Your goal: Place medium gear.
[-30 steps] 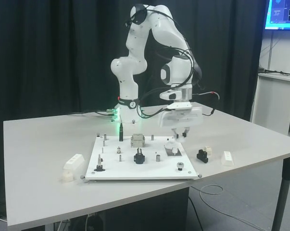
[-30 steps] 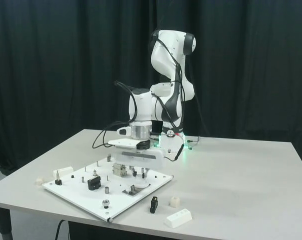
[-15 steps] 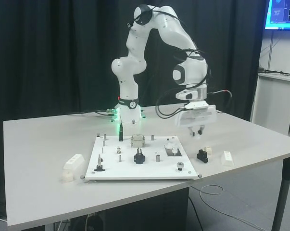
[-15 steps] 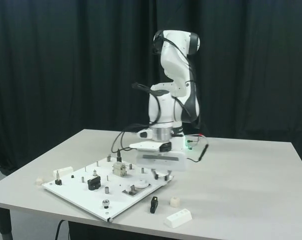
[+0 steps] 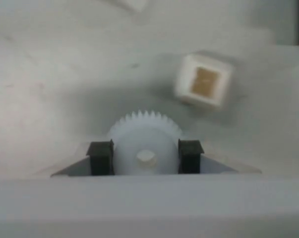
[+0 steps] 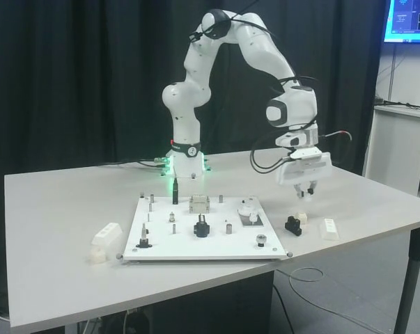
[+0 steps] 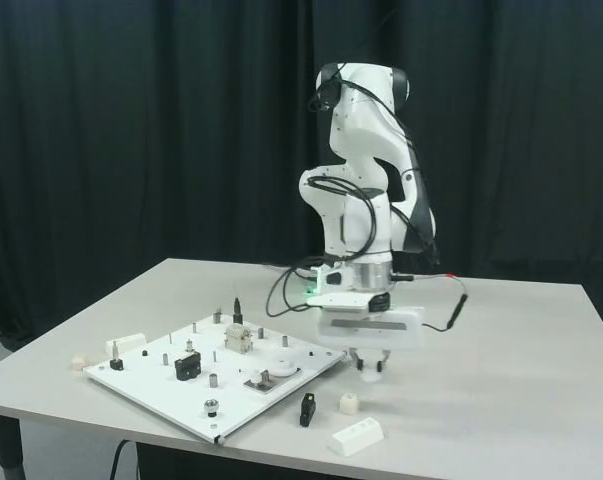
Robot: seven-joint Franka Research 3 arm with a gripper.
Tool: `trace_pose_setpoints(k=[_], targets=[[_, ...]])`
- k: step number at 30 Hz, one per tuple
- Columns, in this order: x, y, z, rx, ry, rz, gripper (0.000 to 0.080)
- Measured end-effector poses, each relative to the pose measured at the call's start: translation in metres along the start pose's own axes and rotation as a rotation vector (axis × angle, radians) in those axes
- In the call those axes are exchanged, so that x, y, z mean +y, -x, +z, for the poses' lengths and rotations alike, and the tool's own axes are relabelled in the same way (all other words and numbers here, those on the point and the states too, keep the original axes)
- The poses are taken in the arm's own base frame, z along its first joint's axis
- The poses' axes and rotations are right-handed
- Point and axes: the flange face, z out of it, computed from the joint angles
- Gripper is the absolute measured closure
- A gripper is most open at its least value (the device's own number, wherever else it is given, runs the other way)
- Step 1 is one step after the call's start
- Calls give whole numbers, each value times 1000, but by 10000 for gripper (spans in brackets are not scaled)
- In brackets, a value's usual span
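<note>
Black curtains close off the room behind a grey table [image 6: 56, 209], on which a white assembly board [image 6: 196, 240] carries pegs and small fittings. Bolted near the table's far edge, the white arm [image 6: 196, 90] reaches out past the board's side towards the table's open end, so that its pincer [image 6: 305, 194] hangs low over bare table, off the board. Loose parts lie on the table below it: a white block [image 6: 329, 228], a black clip [image 6: 292, 224] and a small white cube [image 5: 203, 81], the cube lying close by the pincer. In the wrist view the black fingertips [image 5: 100, 157] are closed narrowly on the flanks of the medium gear [image 5: 145, 144], a white toothed wheel held flat with its central bore facing down, probably so that it can drop over a peg. Judging by this, the gear is gripped but has yet to be carried to the board and seated.
</note>
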Motion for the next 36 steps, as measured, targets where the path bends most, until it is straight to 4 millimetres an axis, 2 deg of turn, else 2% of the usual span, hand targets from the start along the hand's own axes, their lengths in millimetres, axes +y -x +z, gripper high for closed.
trace_pose_setpoints(k=[8,14,23,32,33,34,35,36], targets=[[-13,28,19,5,-15,-18,525],[-19,41,31,10,-19,-15,525],[-24,48,40,11,-19,-13,525],[-28,49,38,11,-24,-19,525],[-28,49,38,11,-24,-19,347],[-29,49,37,11,-25,-20,347],[-29,49,37,11,-26,-20,98],[-30,50,36,10,-26,-21,98]])
